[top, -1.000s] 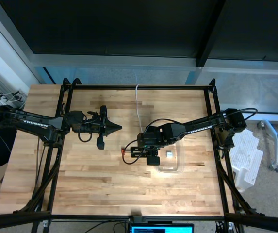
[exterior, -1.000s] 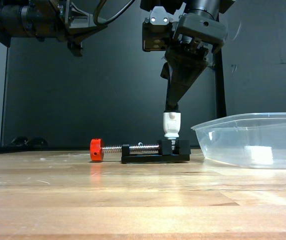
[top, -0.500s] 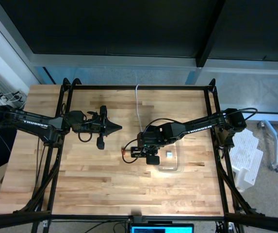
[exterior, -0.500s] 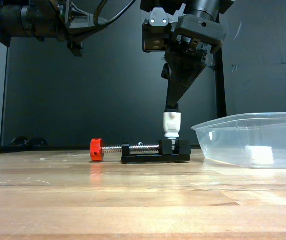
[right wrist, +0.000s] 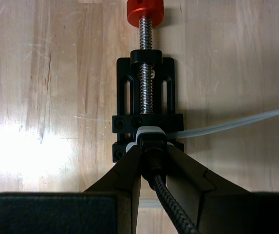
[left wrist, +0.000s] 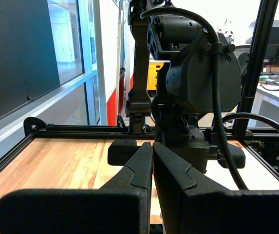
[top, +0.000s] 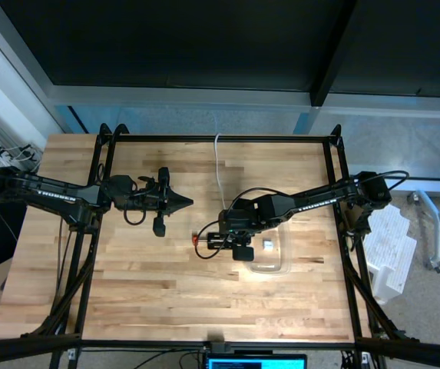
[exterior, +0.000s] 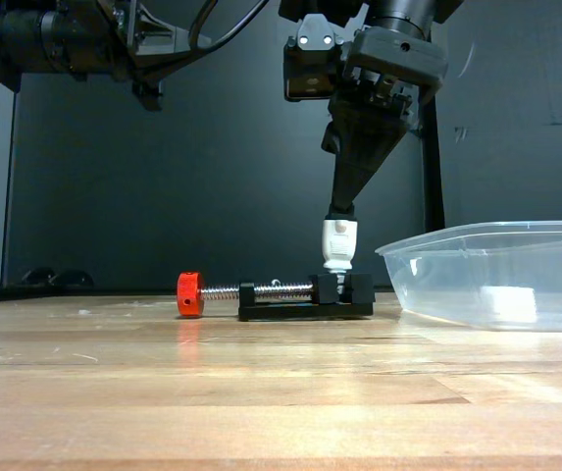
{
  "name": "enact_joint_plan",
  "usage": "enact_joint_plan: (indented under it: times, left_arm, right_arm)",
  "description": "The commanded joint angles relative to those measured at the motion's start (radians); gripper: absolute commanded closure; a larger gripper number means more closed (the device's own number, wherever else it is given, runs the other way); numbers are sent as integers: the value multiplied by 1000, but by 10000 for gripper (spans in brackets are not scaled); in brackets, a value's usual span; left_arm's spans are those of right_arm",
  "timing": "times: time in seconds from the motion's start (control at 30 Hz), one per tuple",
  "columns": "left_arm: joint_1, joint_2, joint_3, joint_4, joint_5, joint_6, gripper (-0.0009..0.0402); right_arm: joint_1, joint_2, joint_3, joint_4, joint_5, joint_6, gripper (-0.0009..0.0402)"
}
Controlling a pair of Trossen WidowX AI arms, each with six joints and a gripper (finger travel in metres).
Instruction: Remove the power plug from the receptacle and place in the container
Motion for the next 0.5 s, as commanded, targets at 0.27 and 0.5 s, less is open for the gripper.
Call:
enact_joint_plan:
  times: [0.27, 0.5]
  left_arm:
    - [0, 0, 0, 0, 0, 0, 393]
    - [0, 0, 0, 0, 0, 0, 393]
  right_arm:
    - [0, -36, 2, -18, 3, 0, 393]
    - [0, -69, 2, -34, 2, 0, 393]
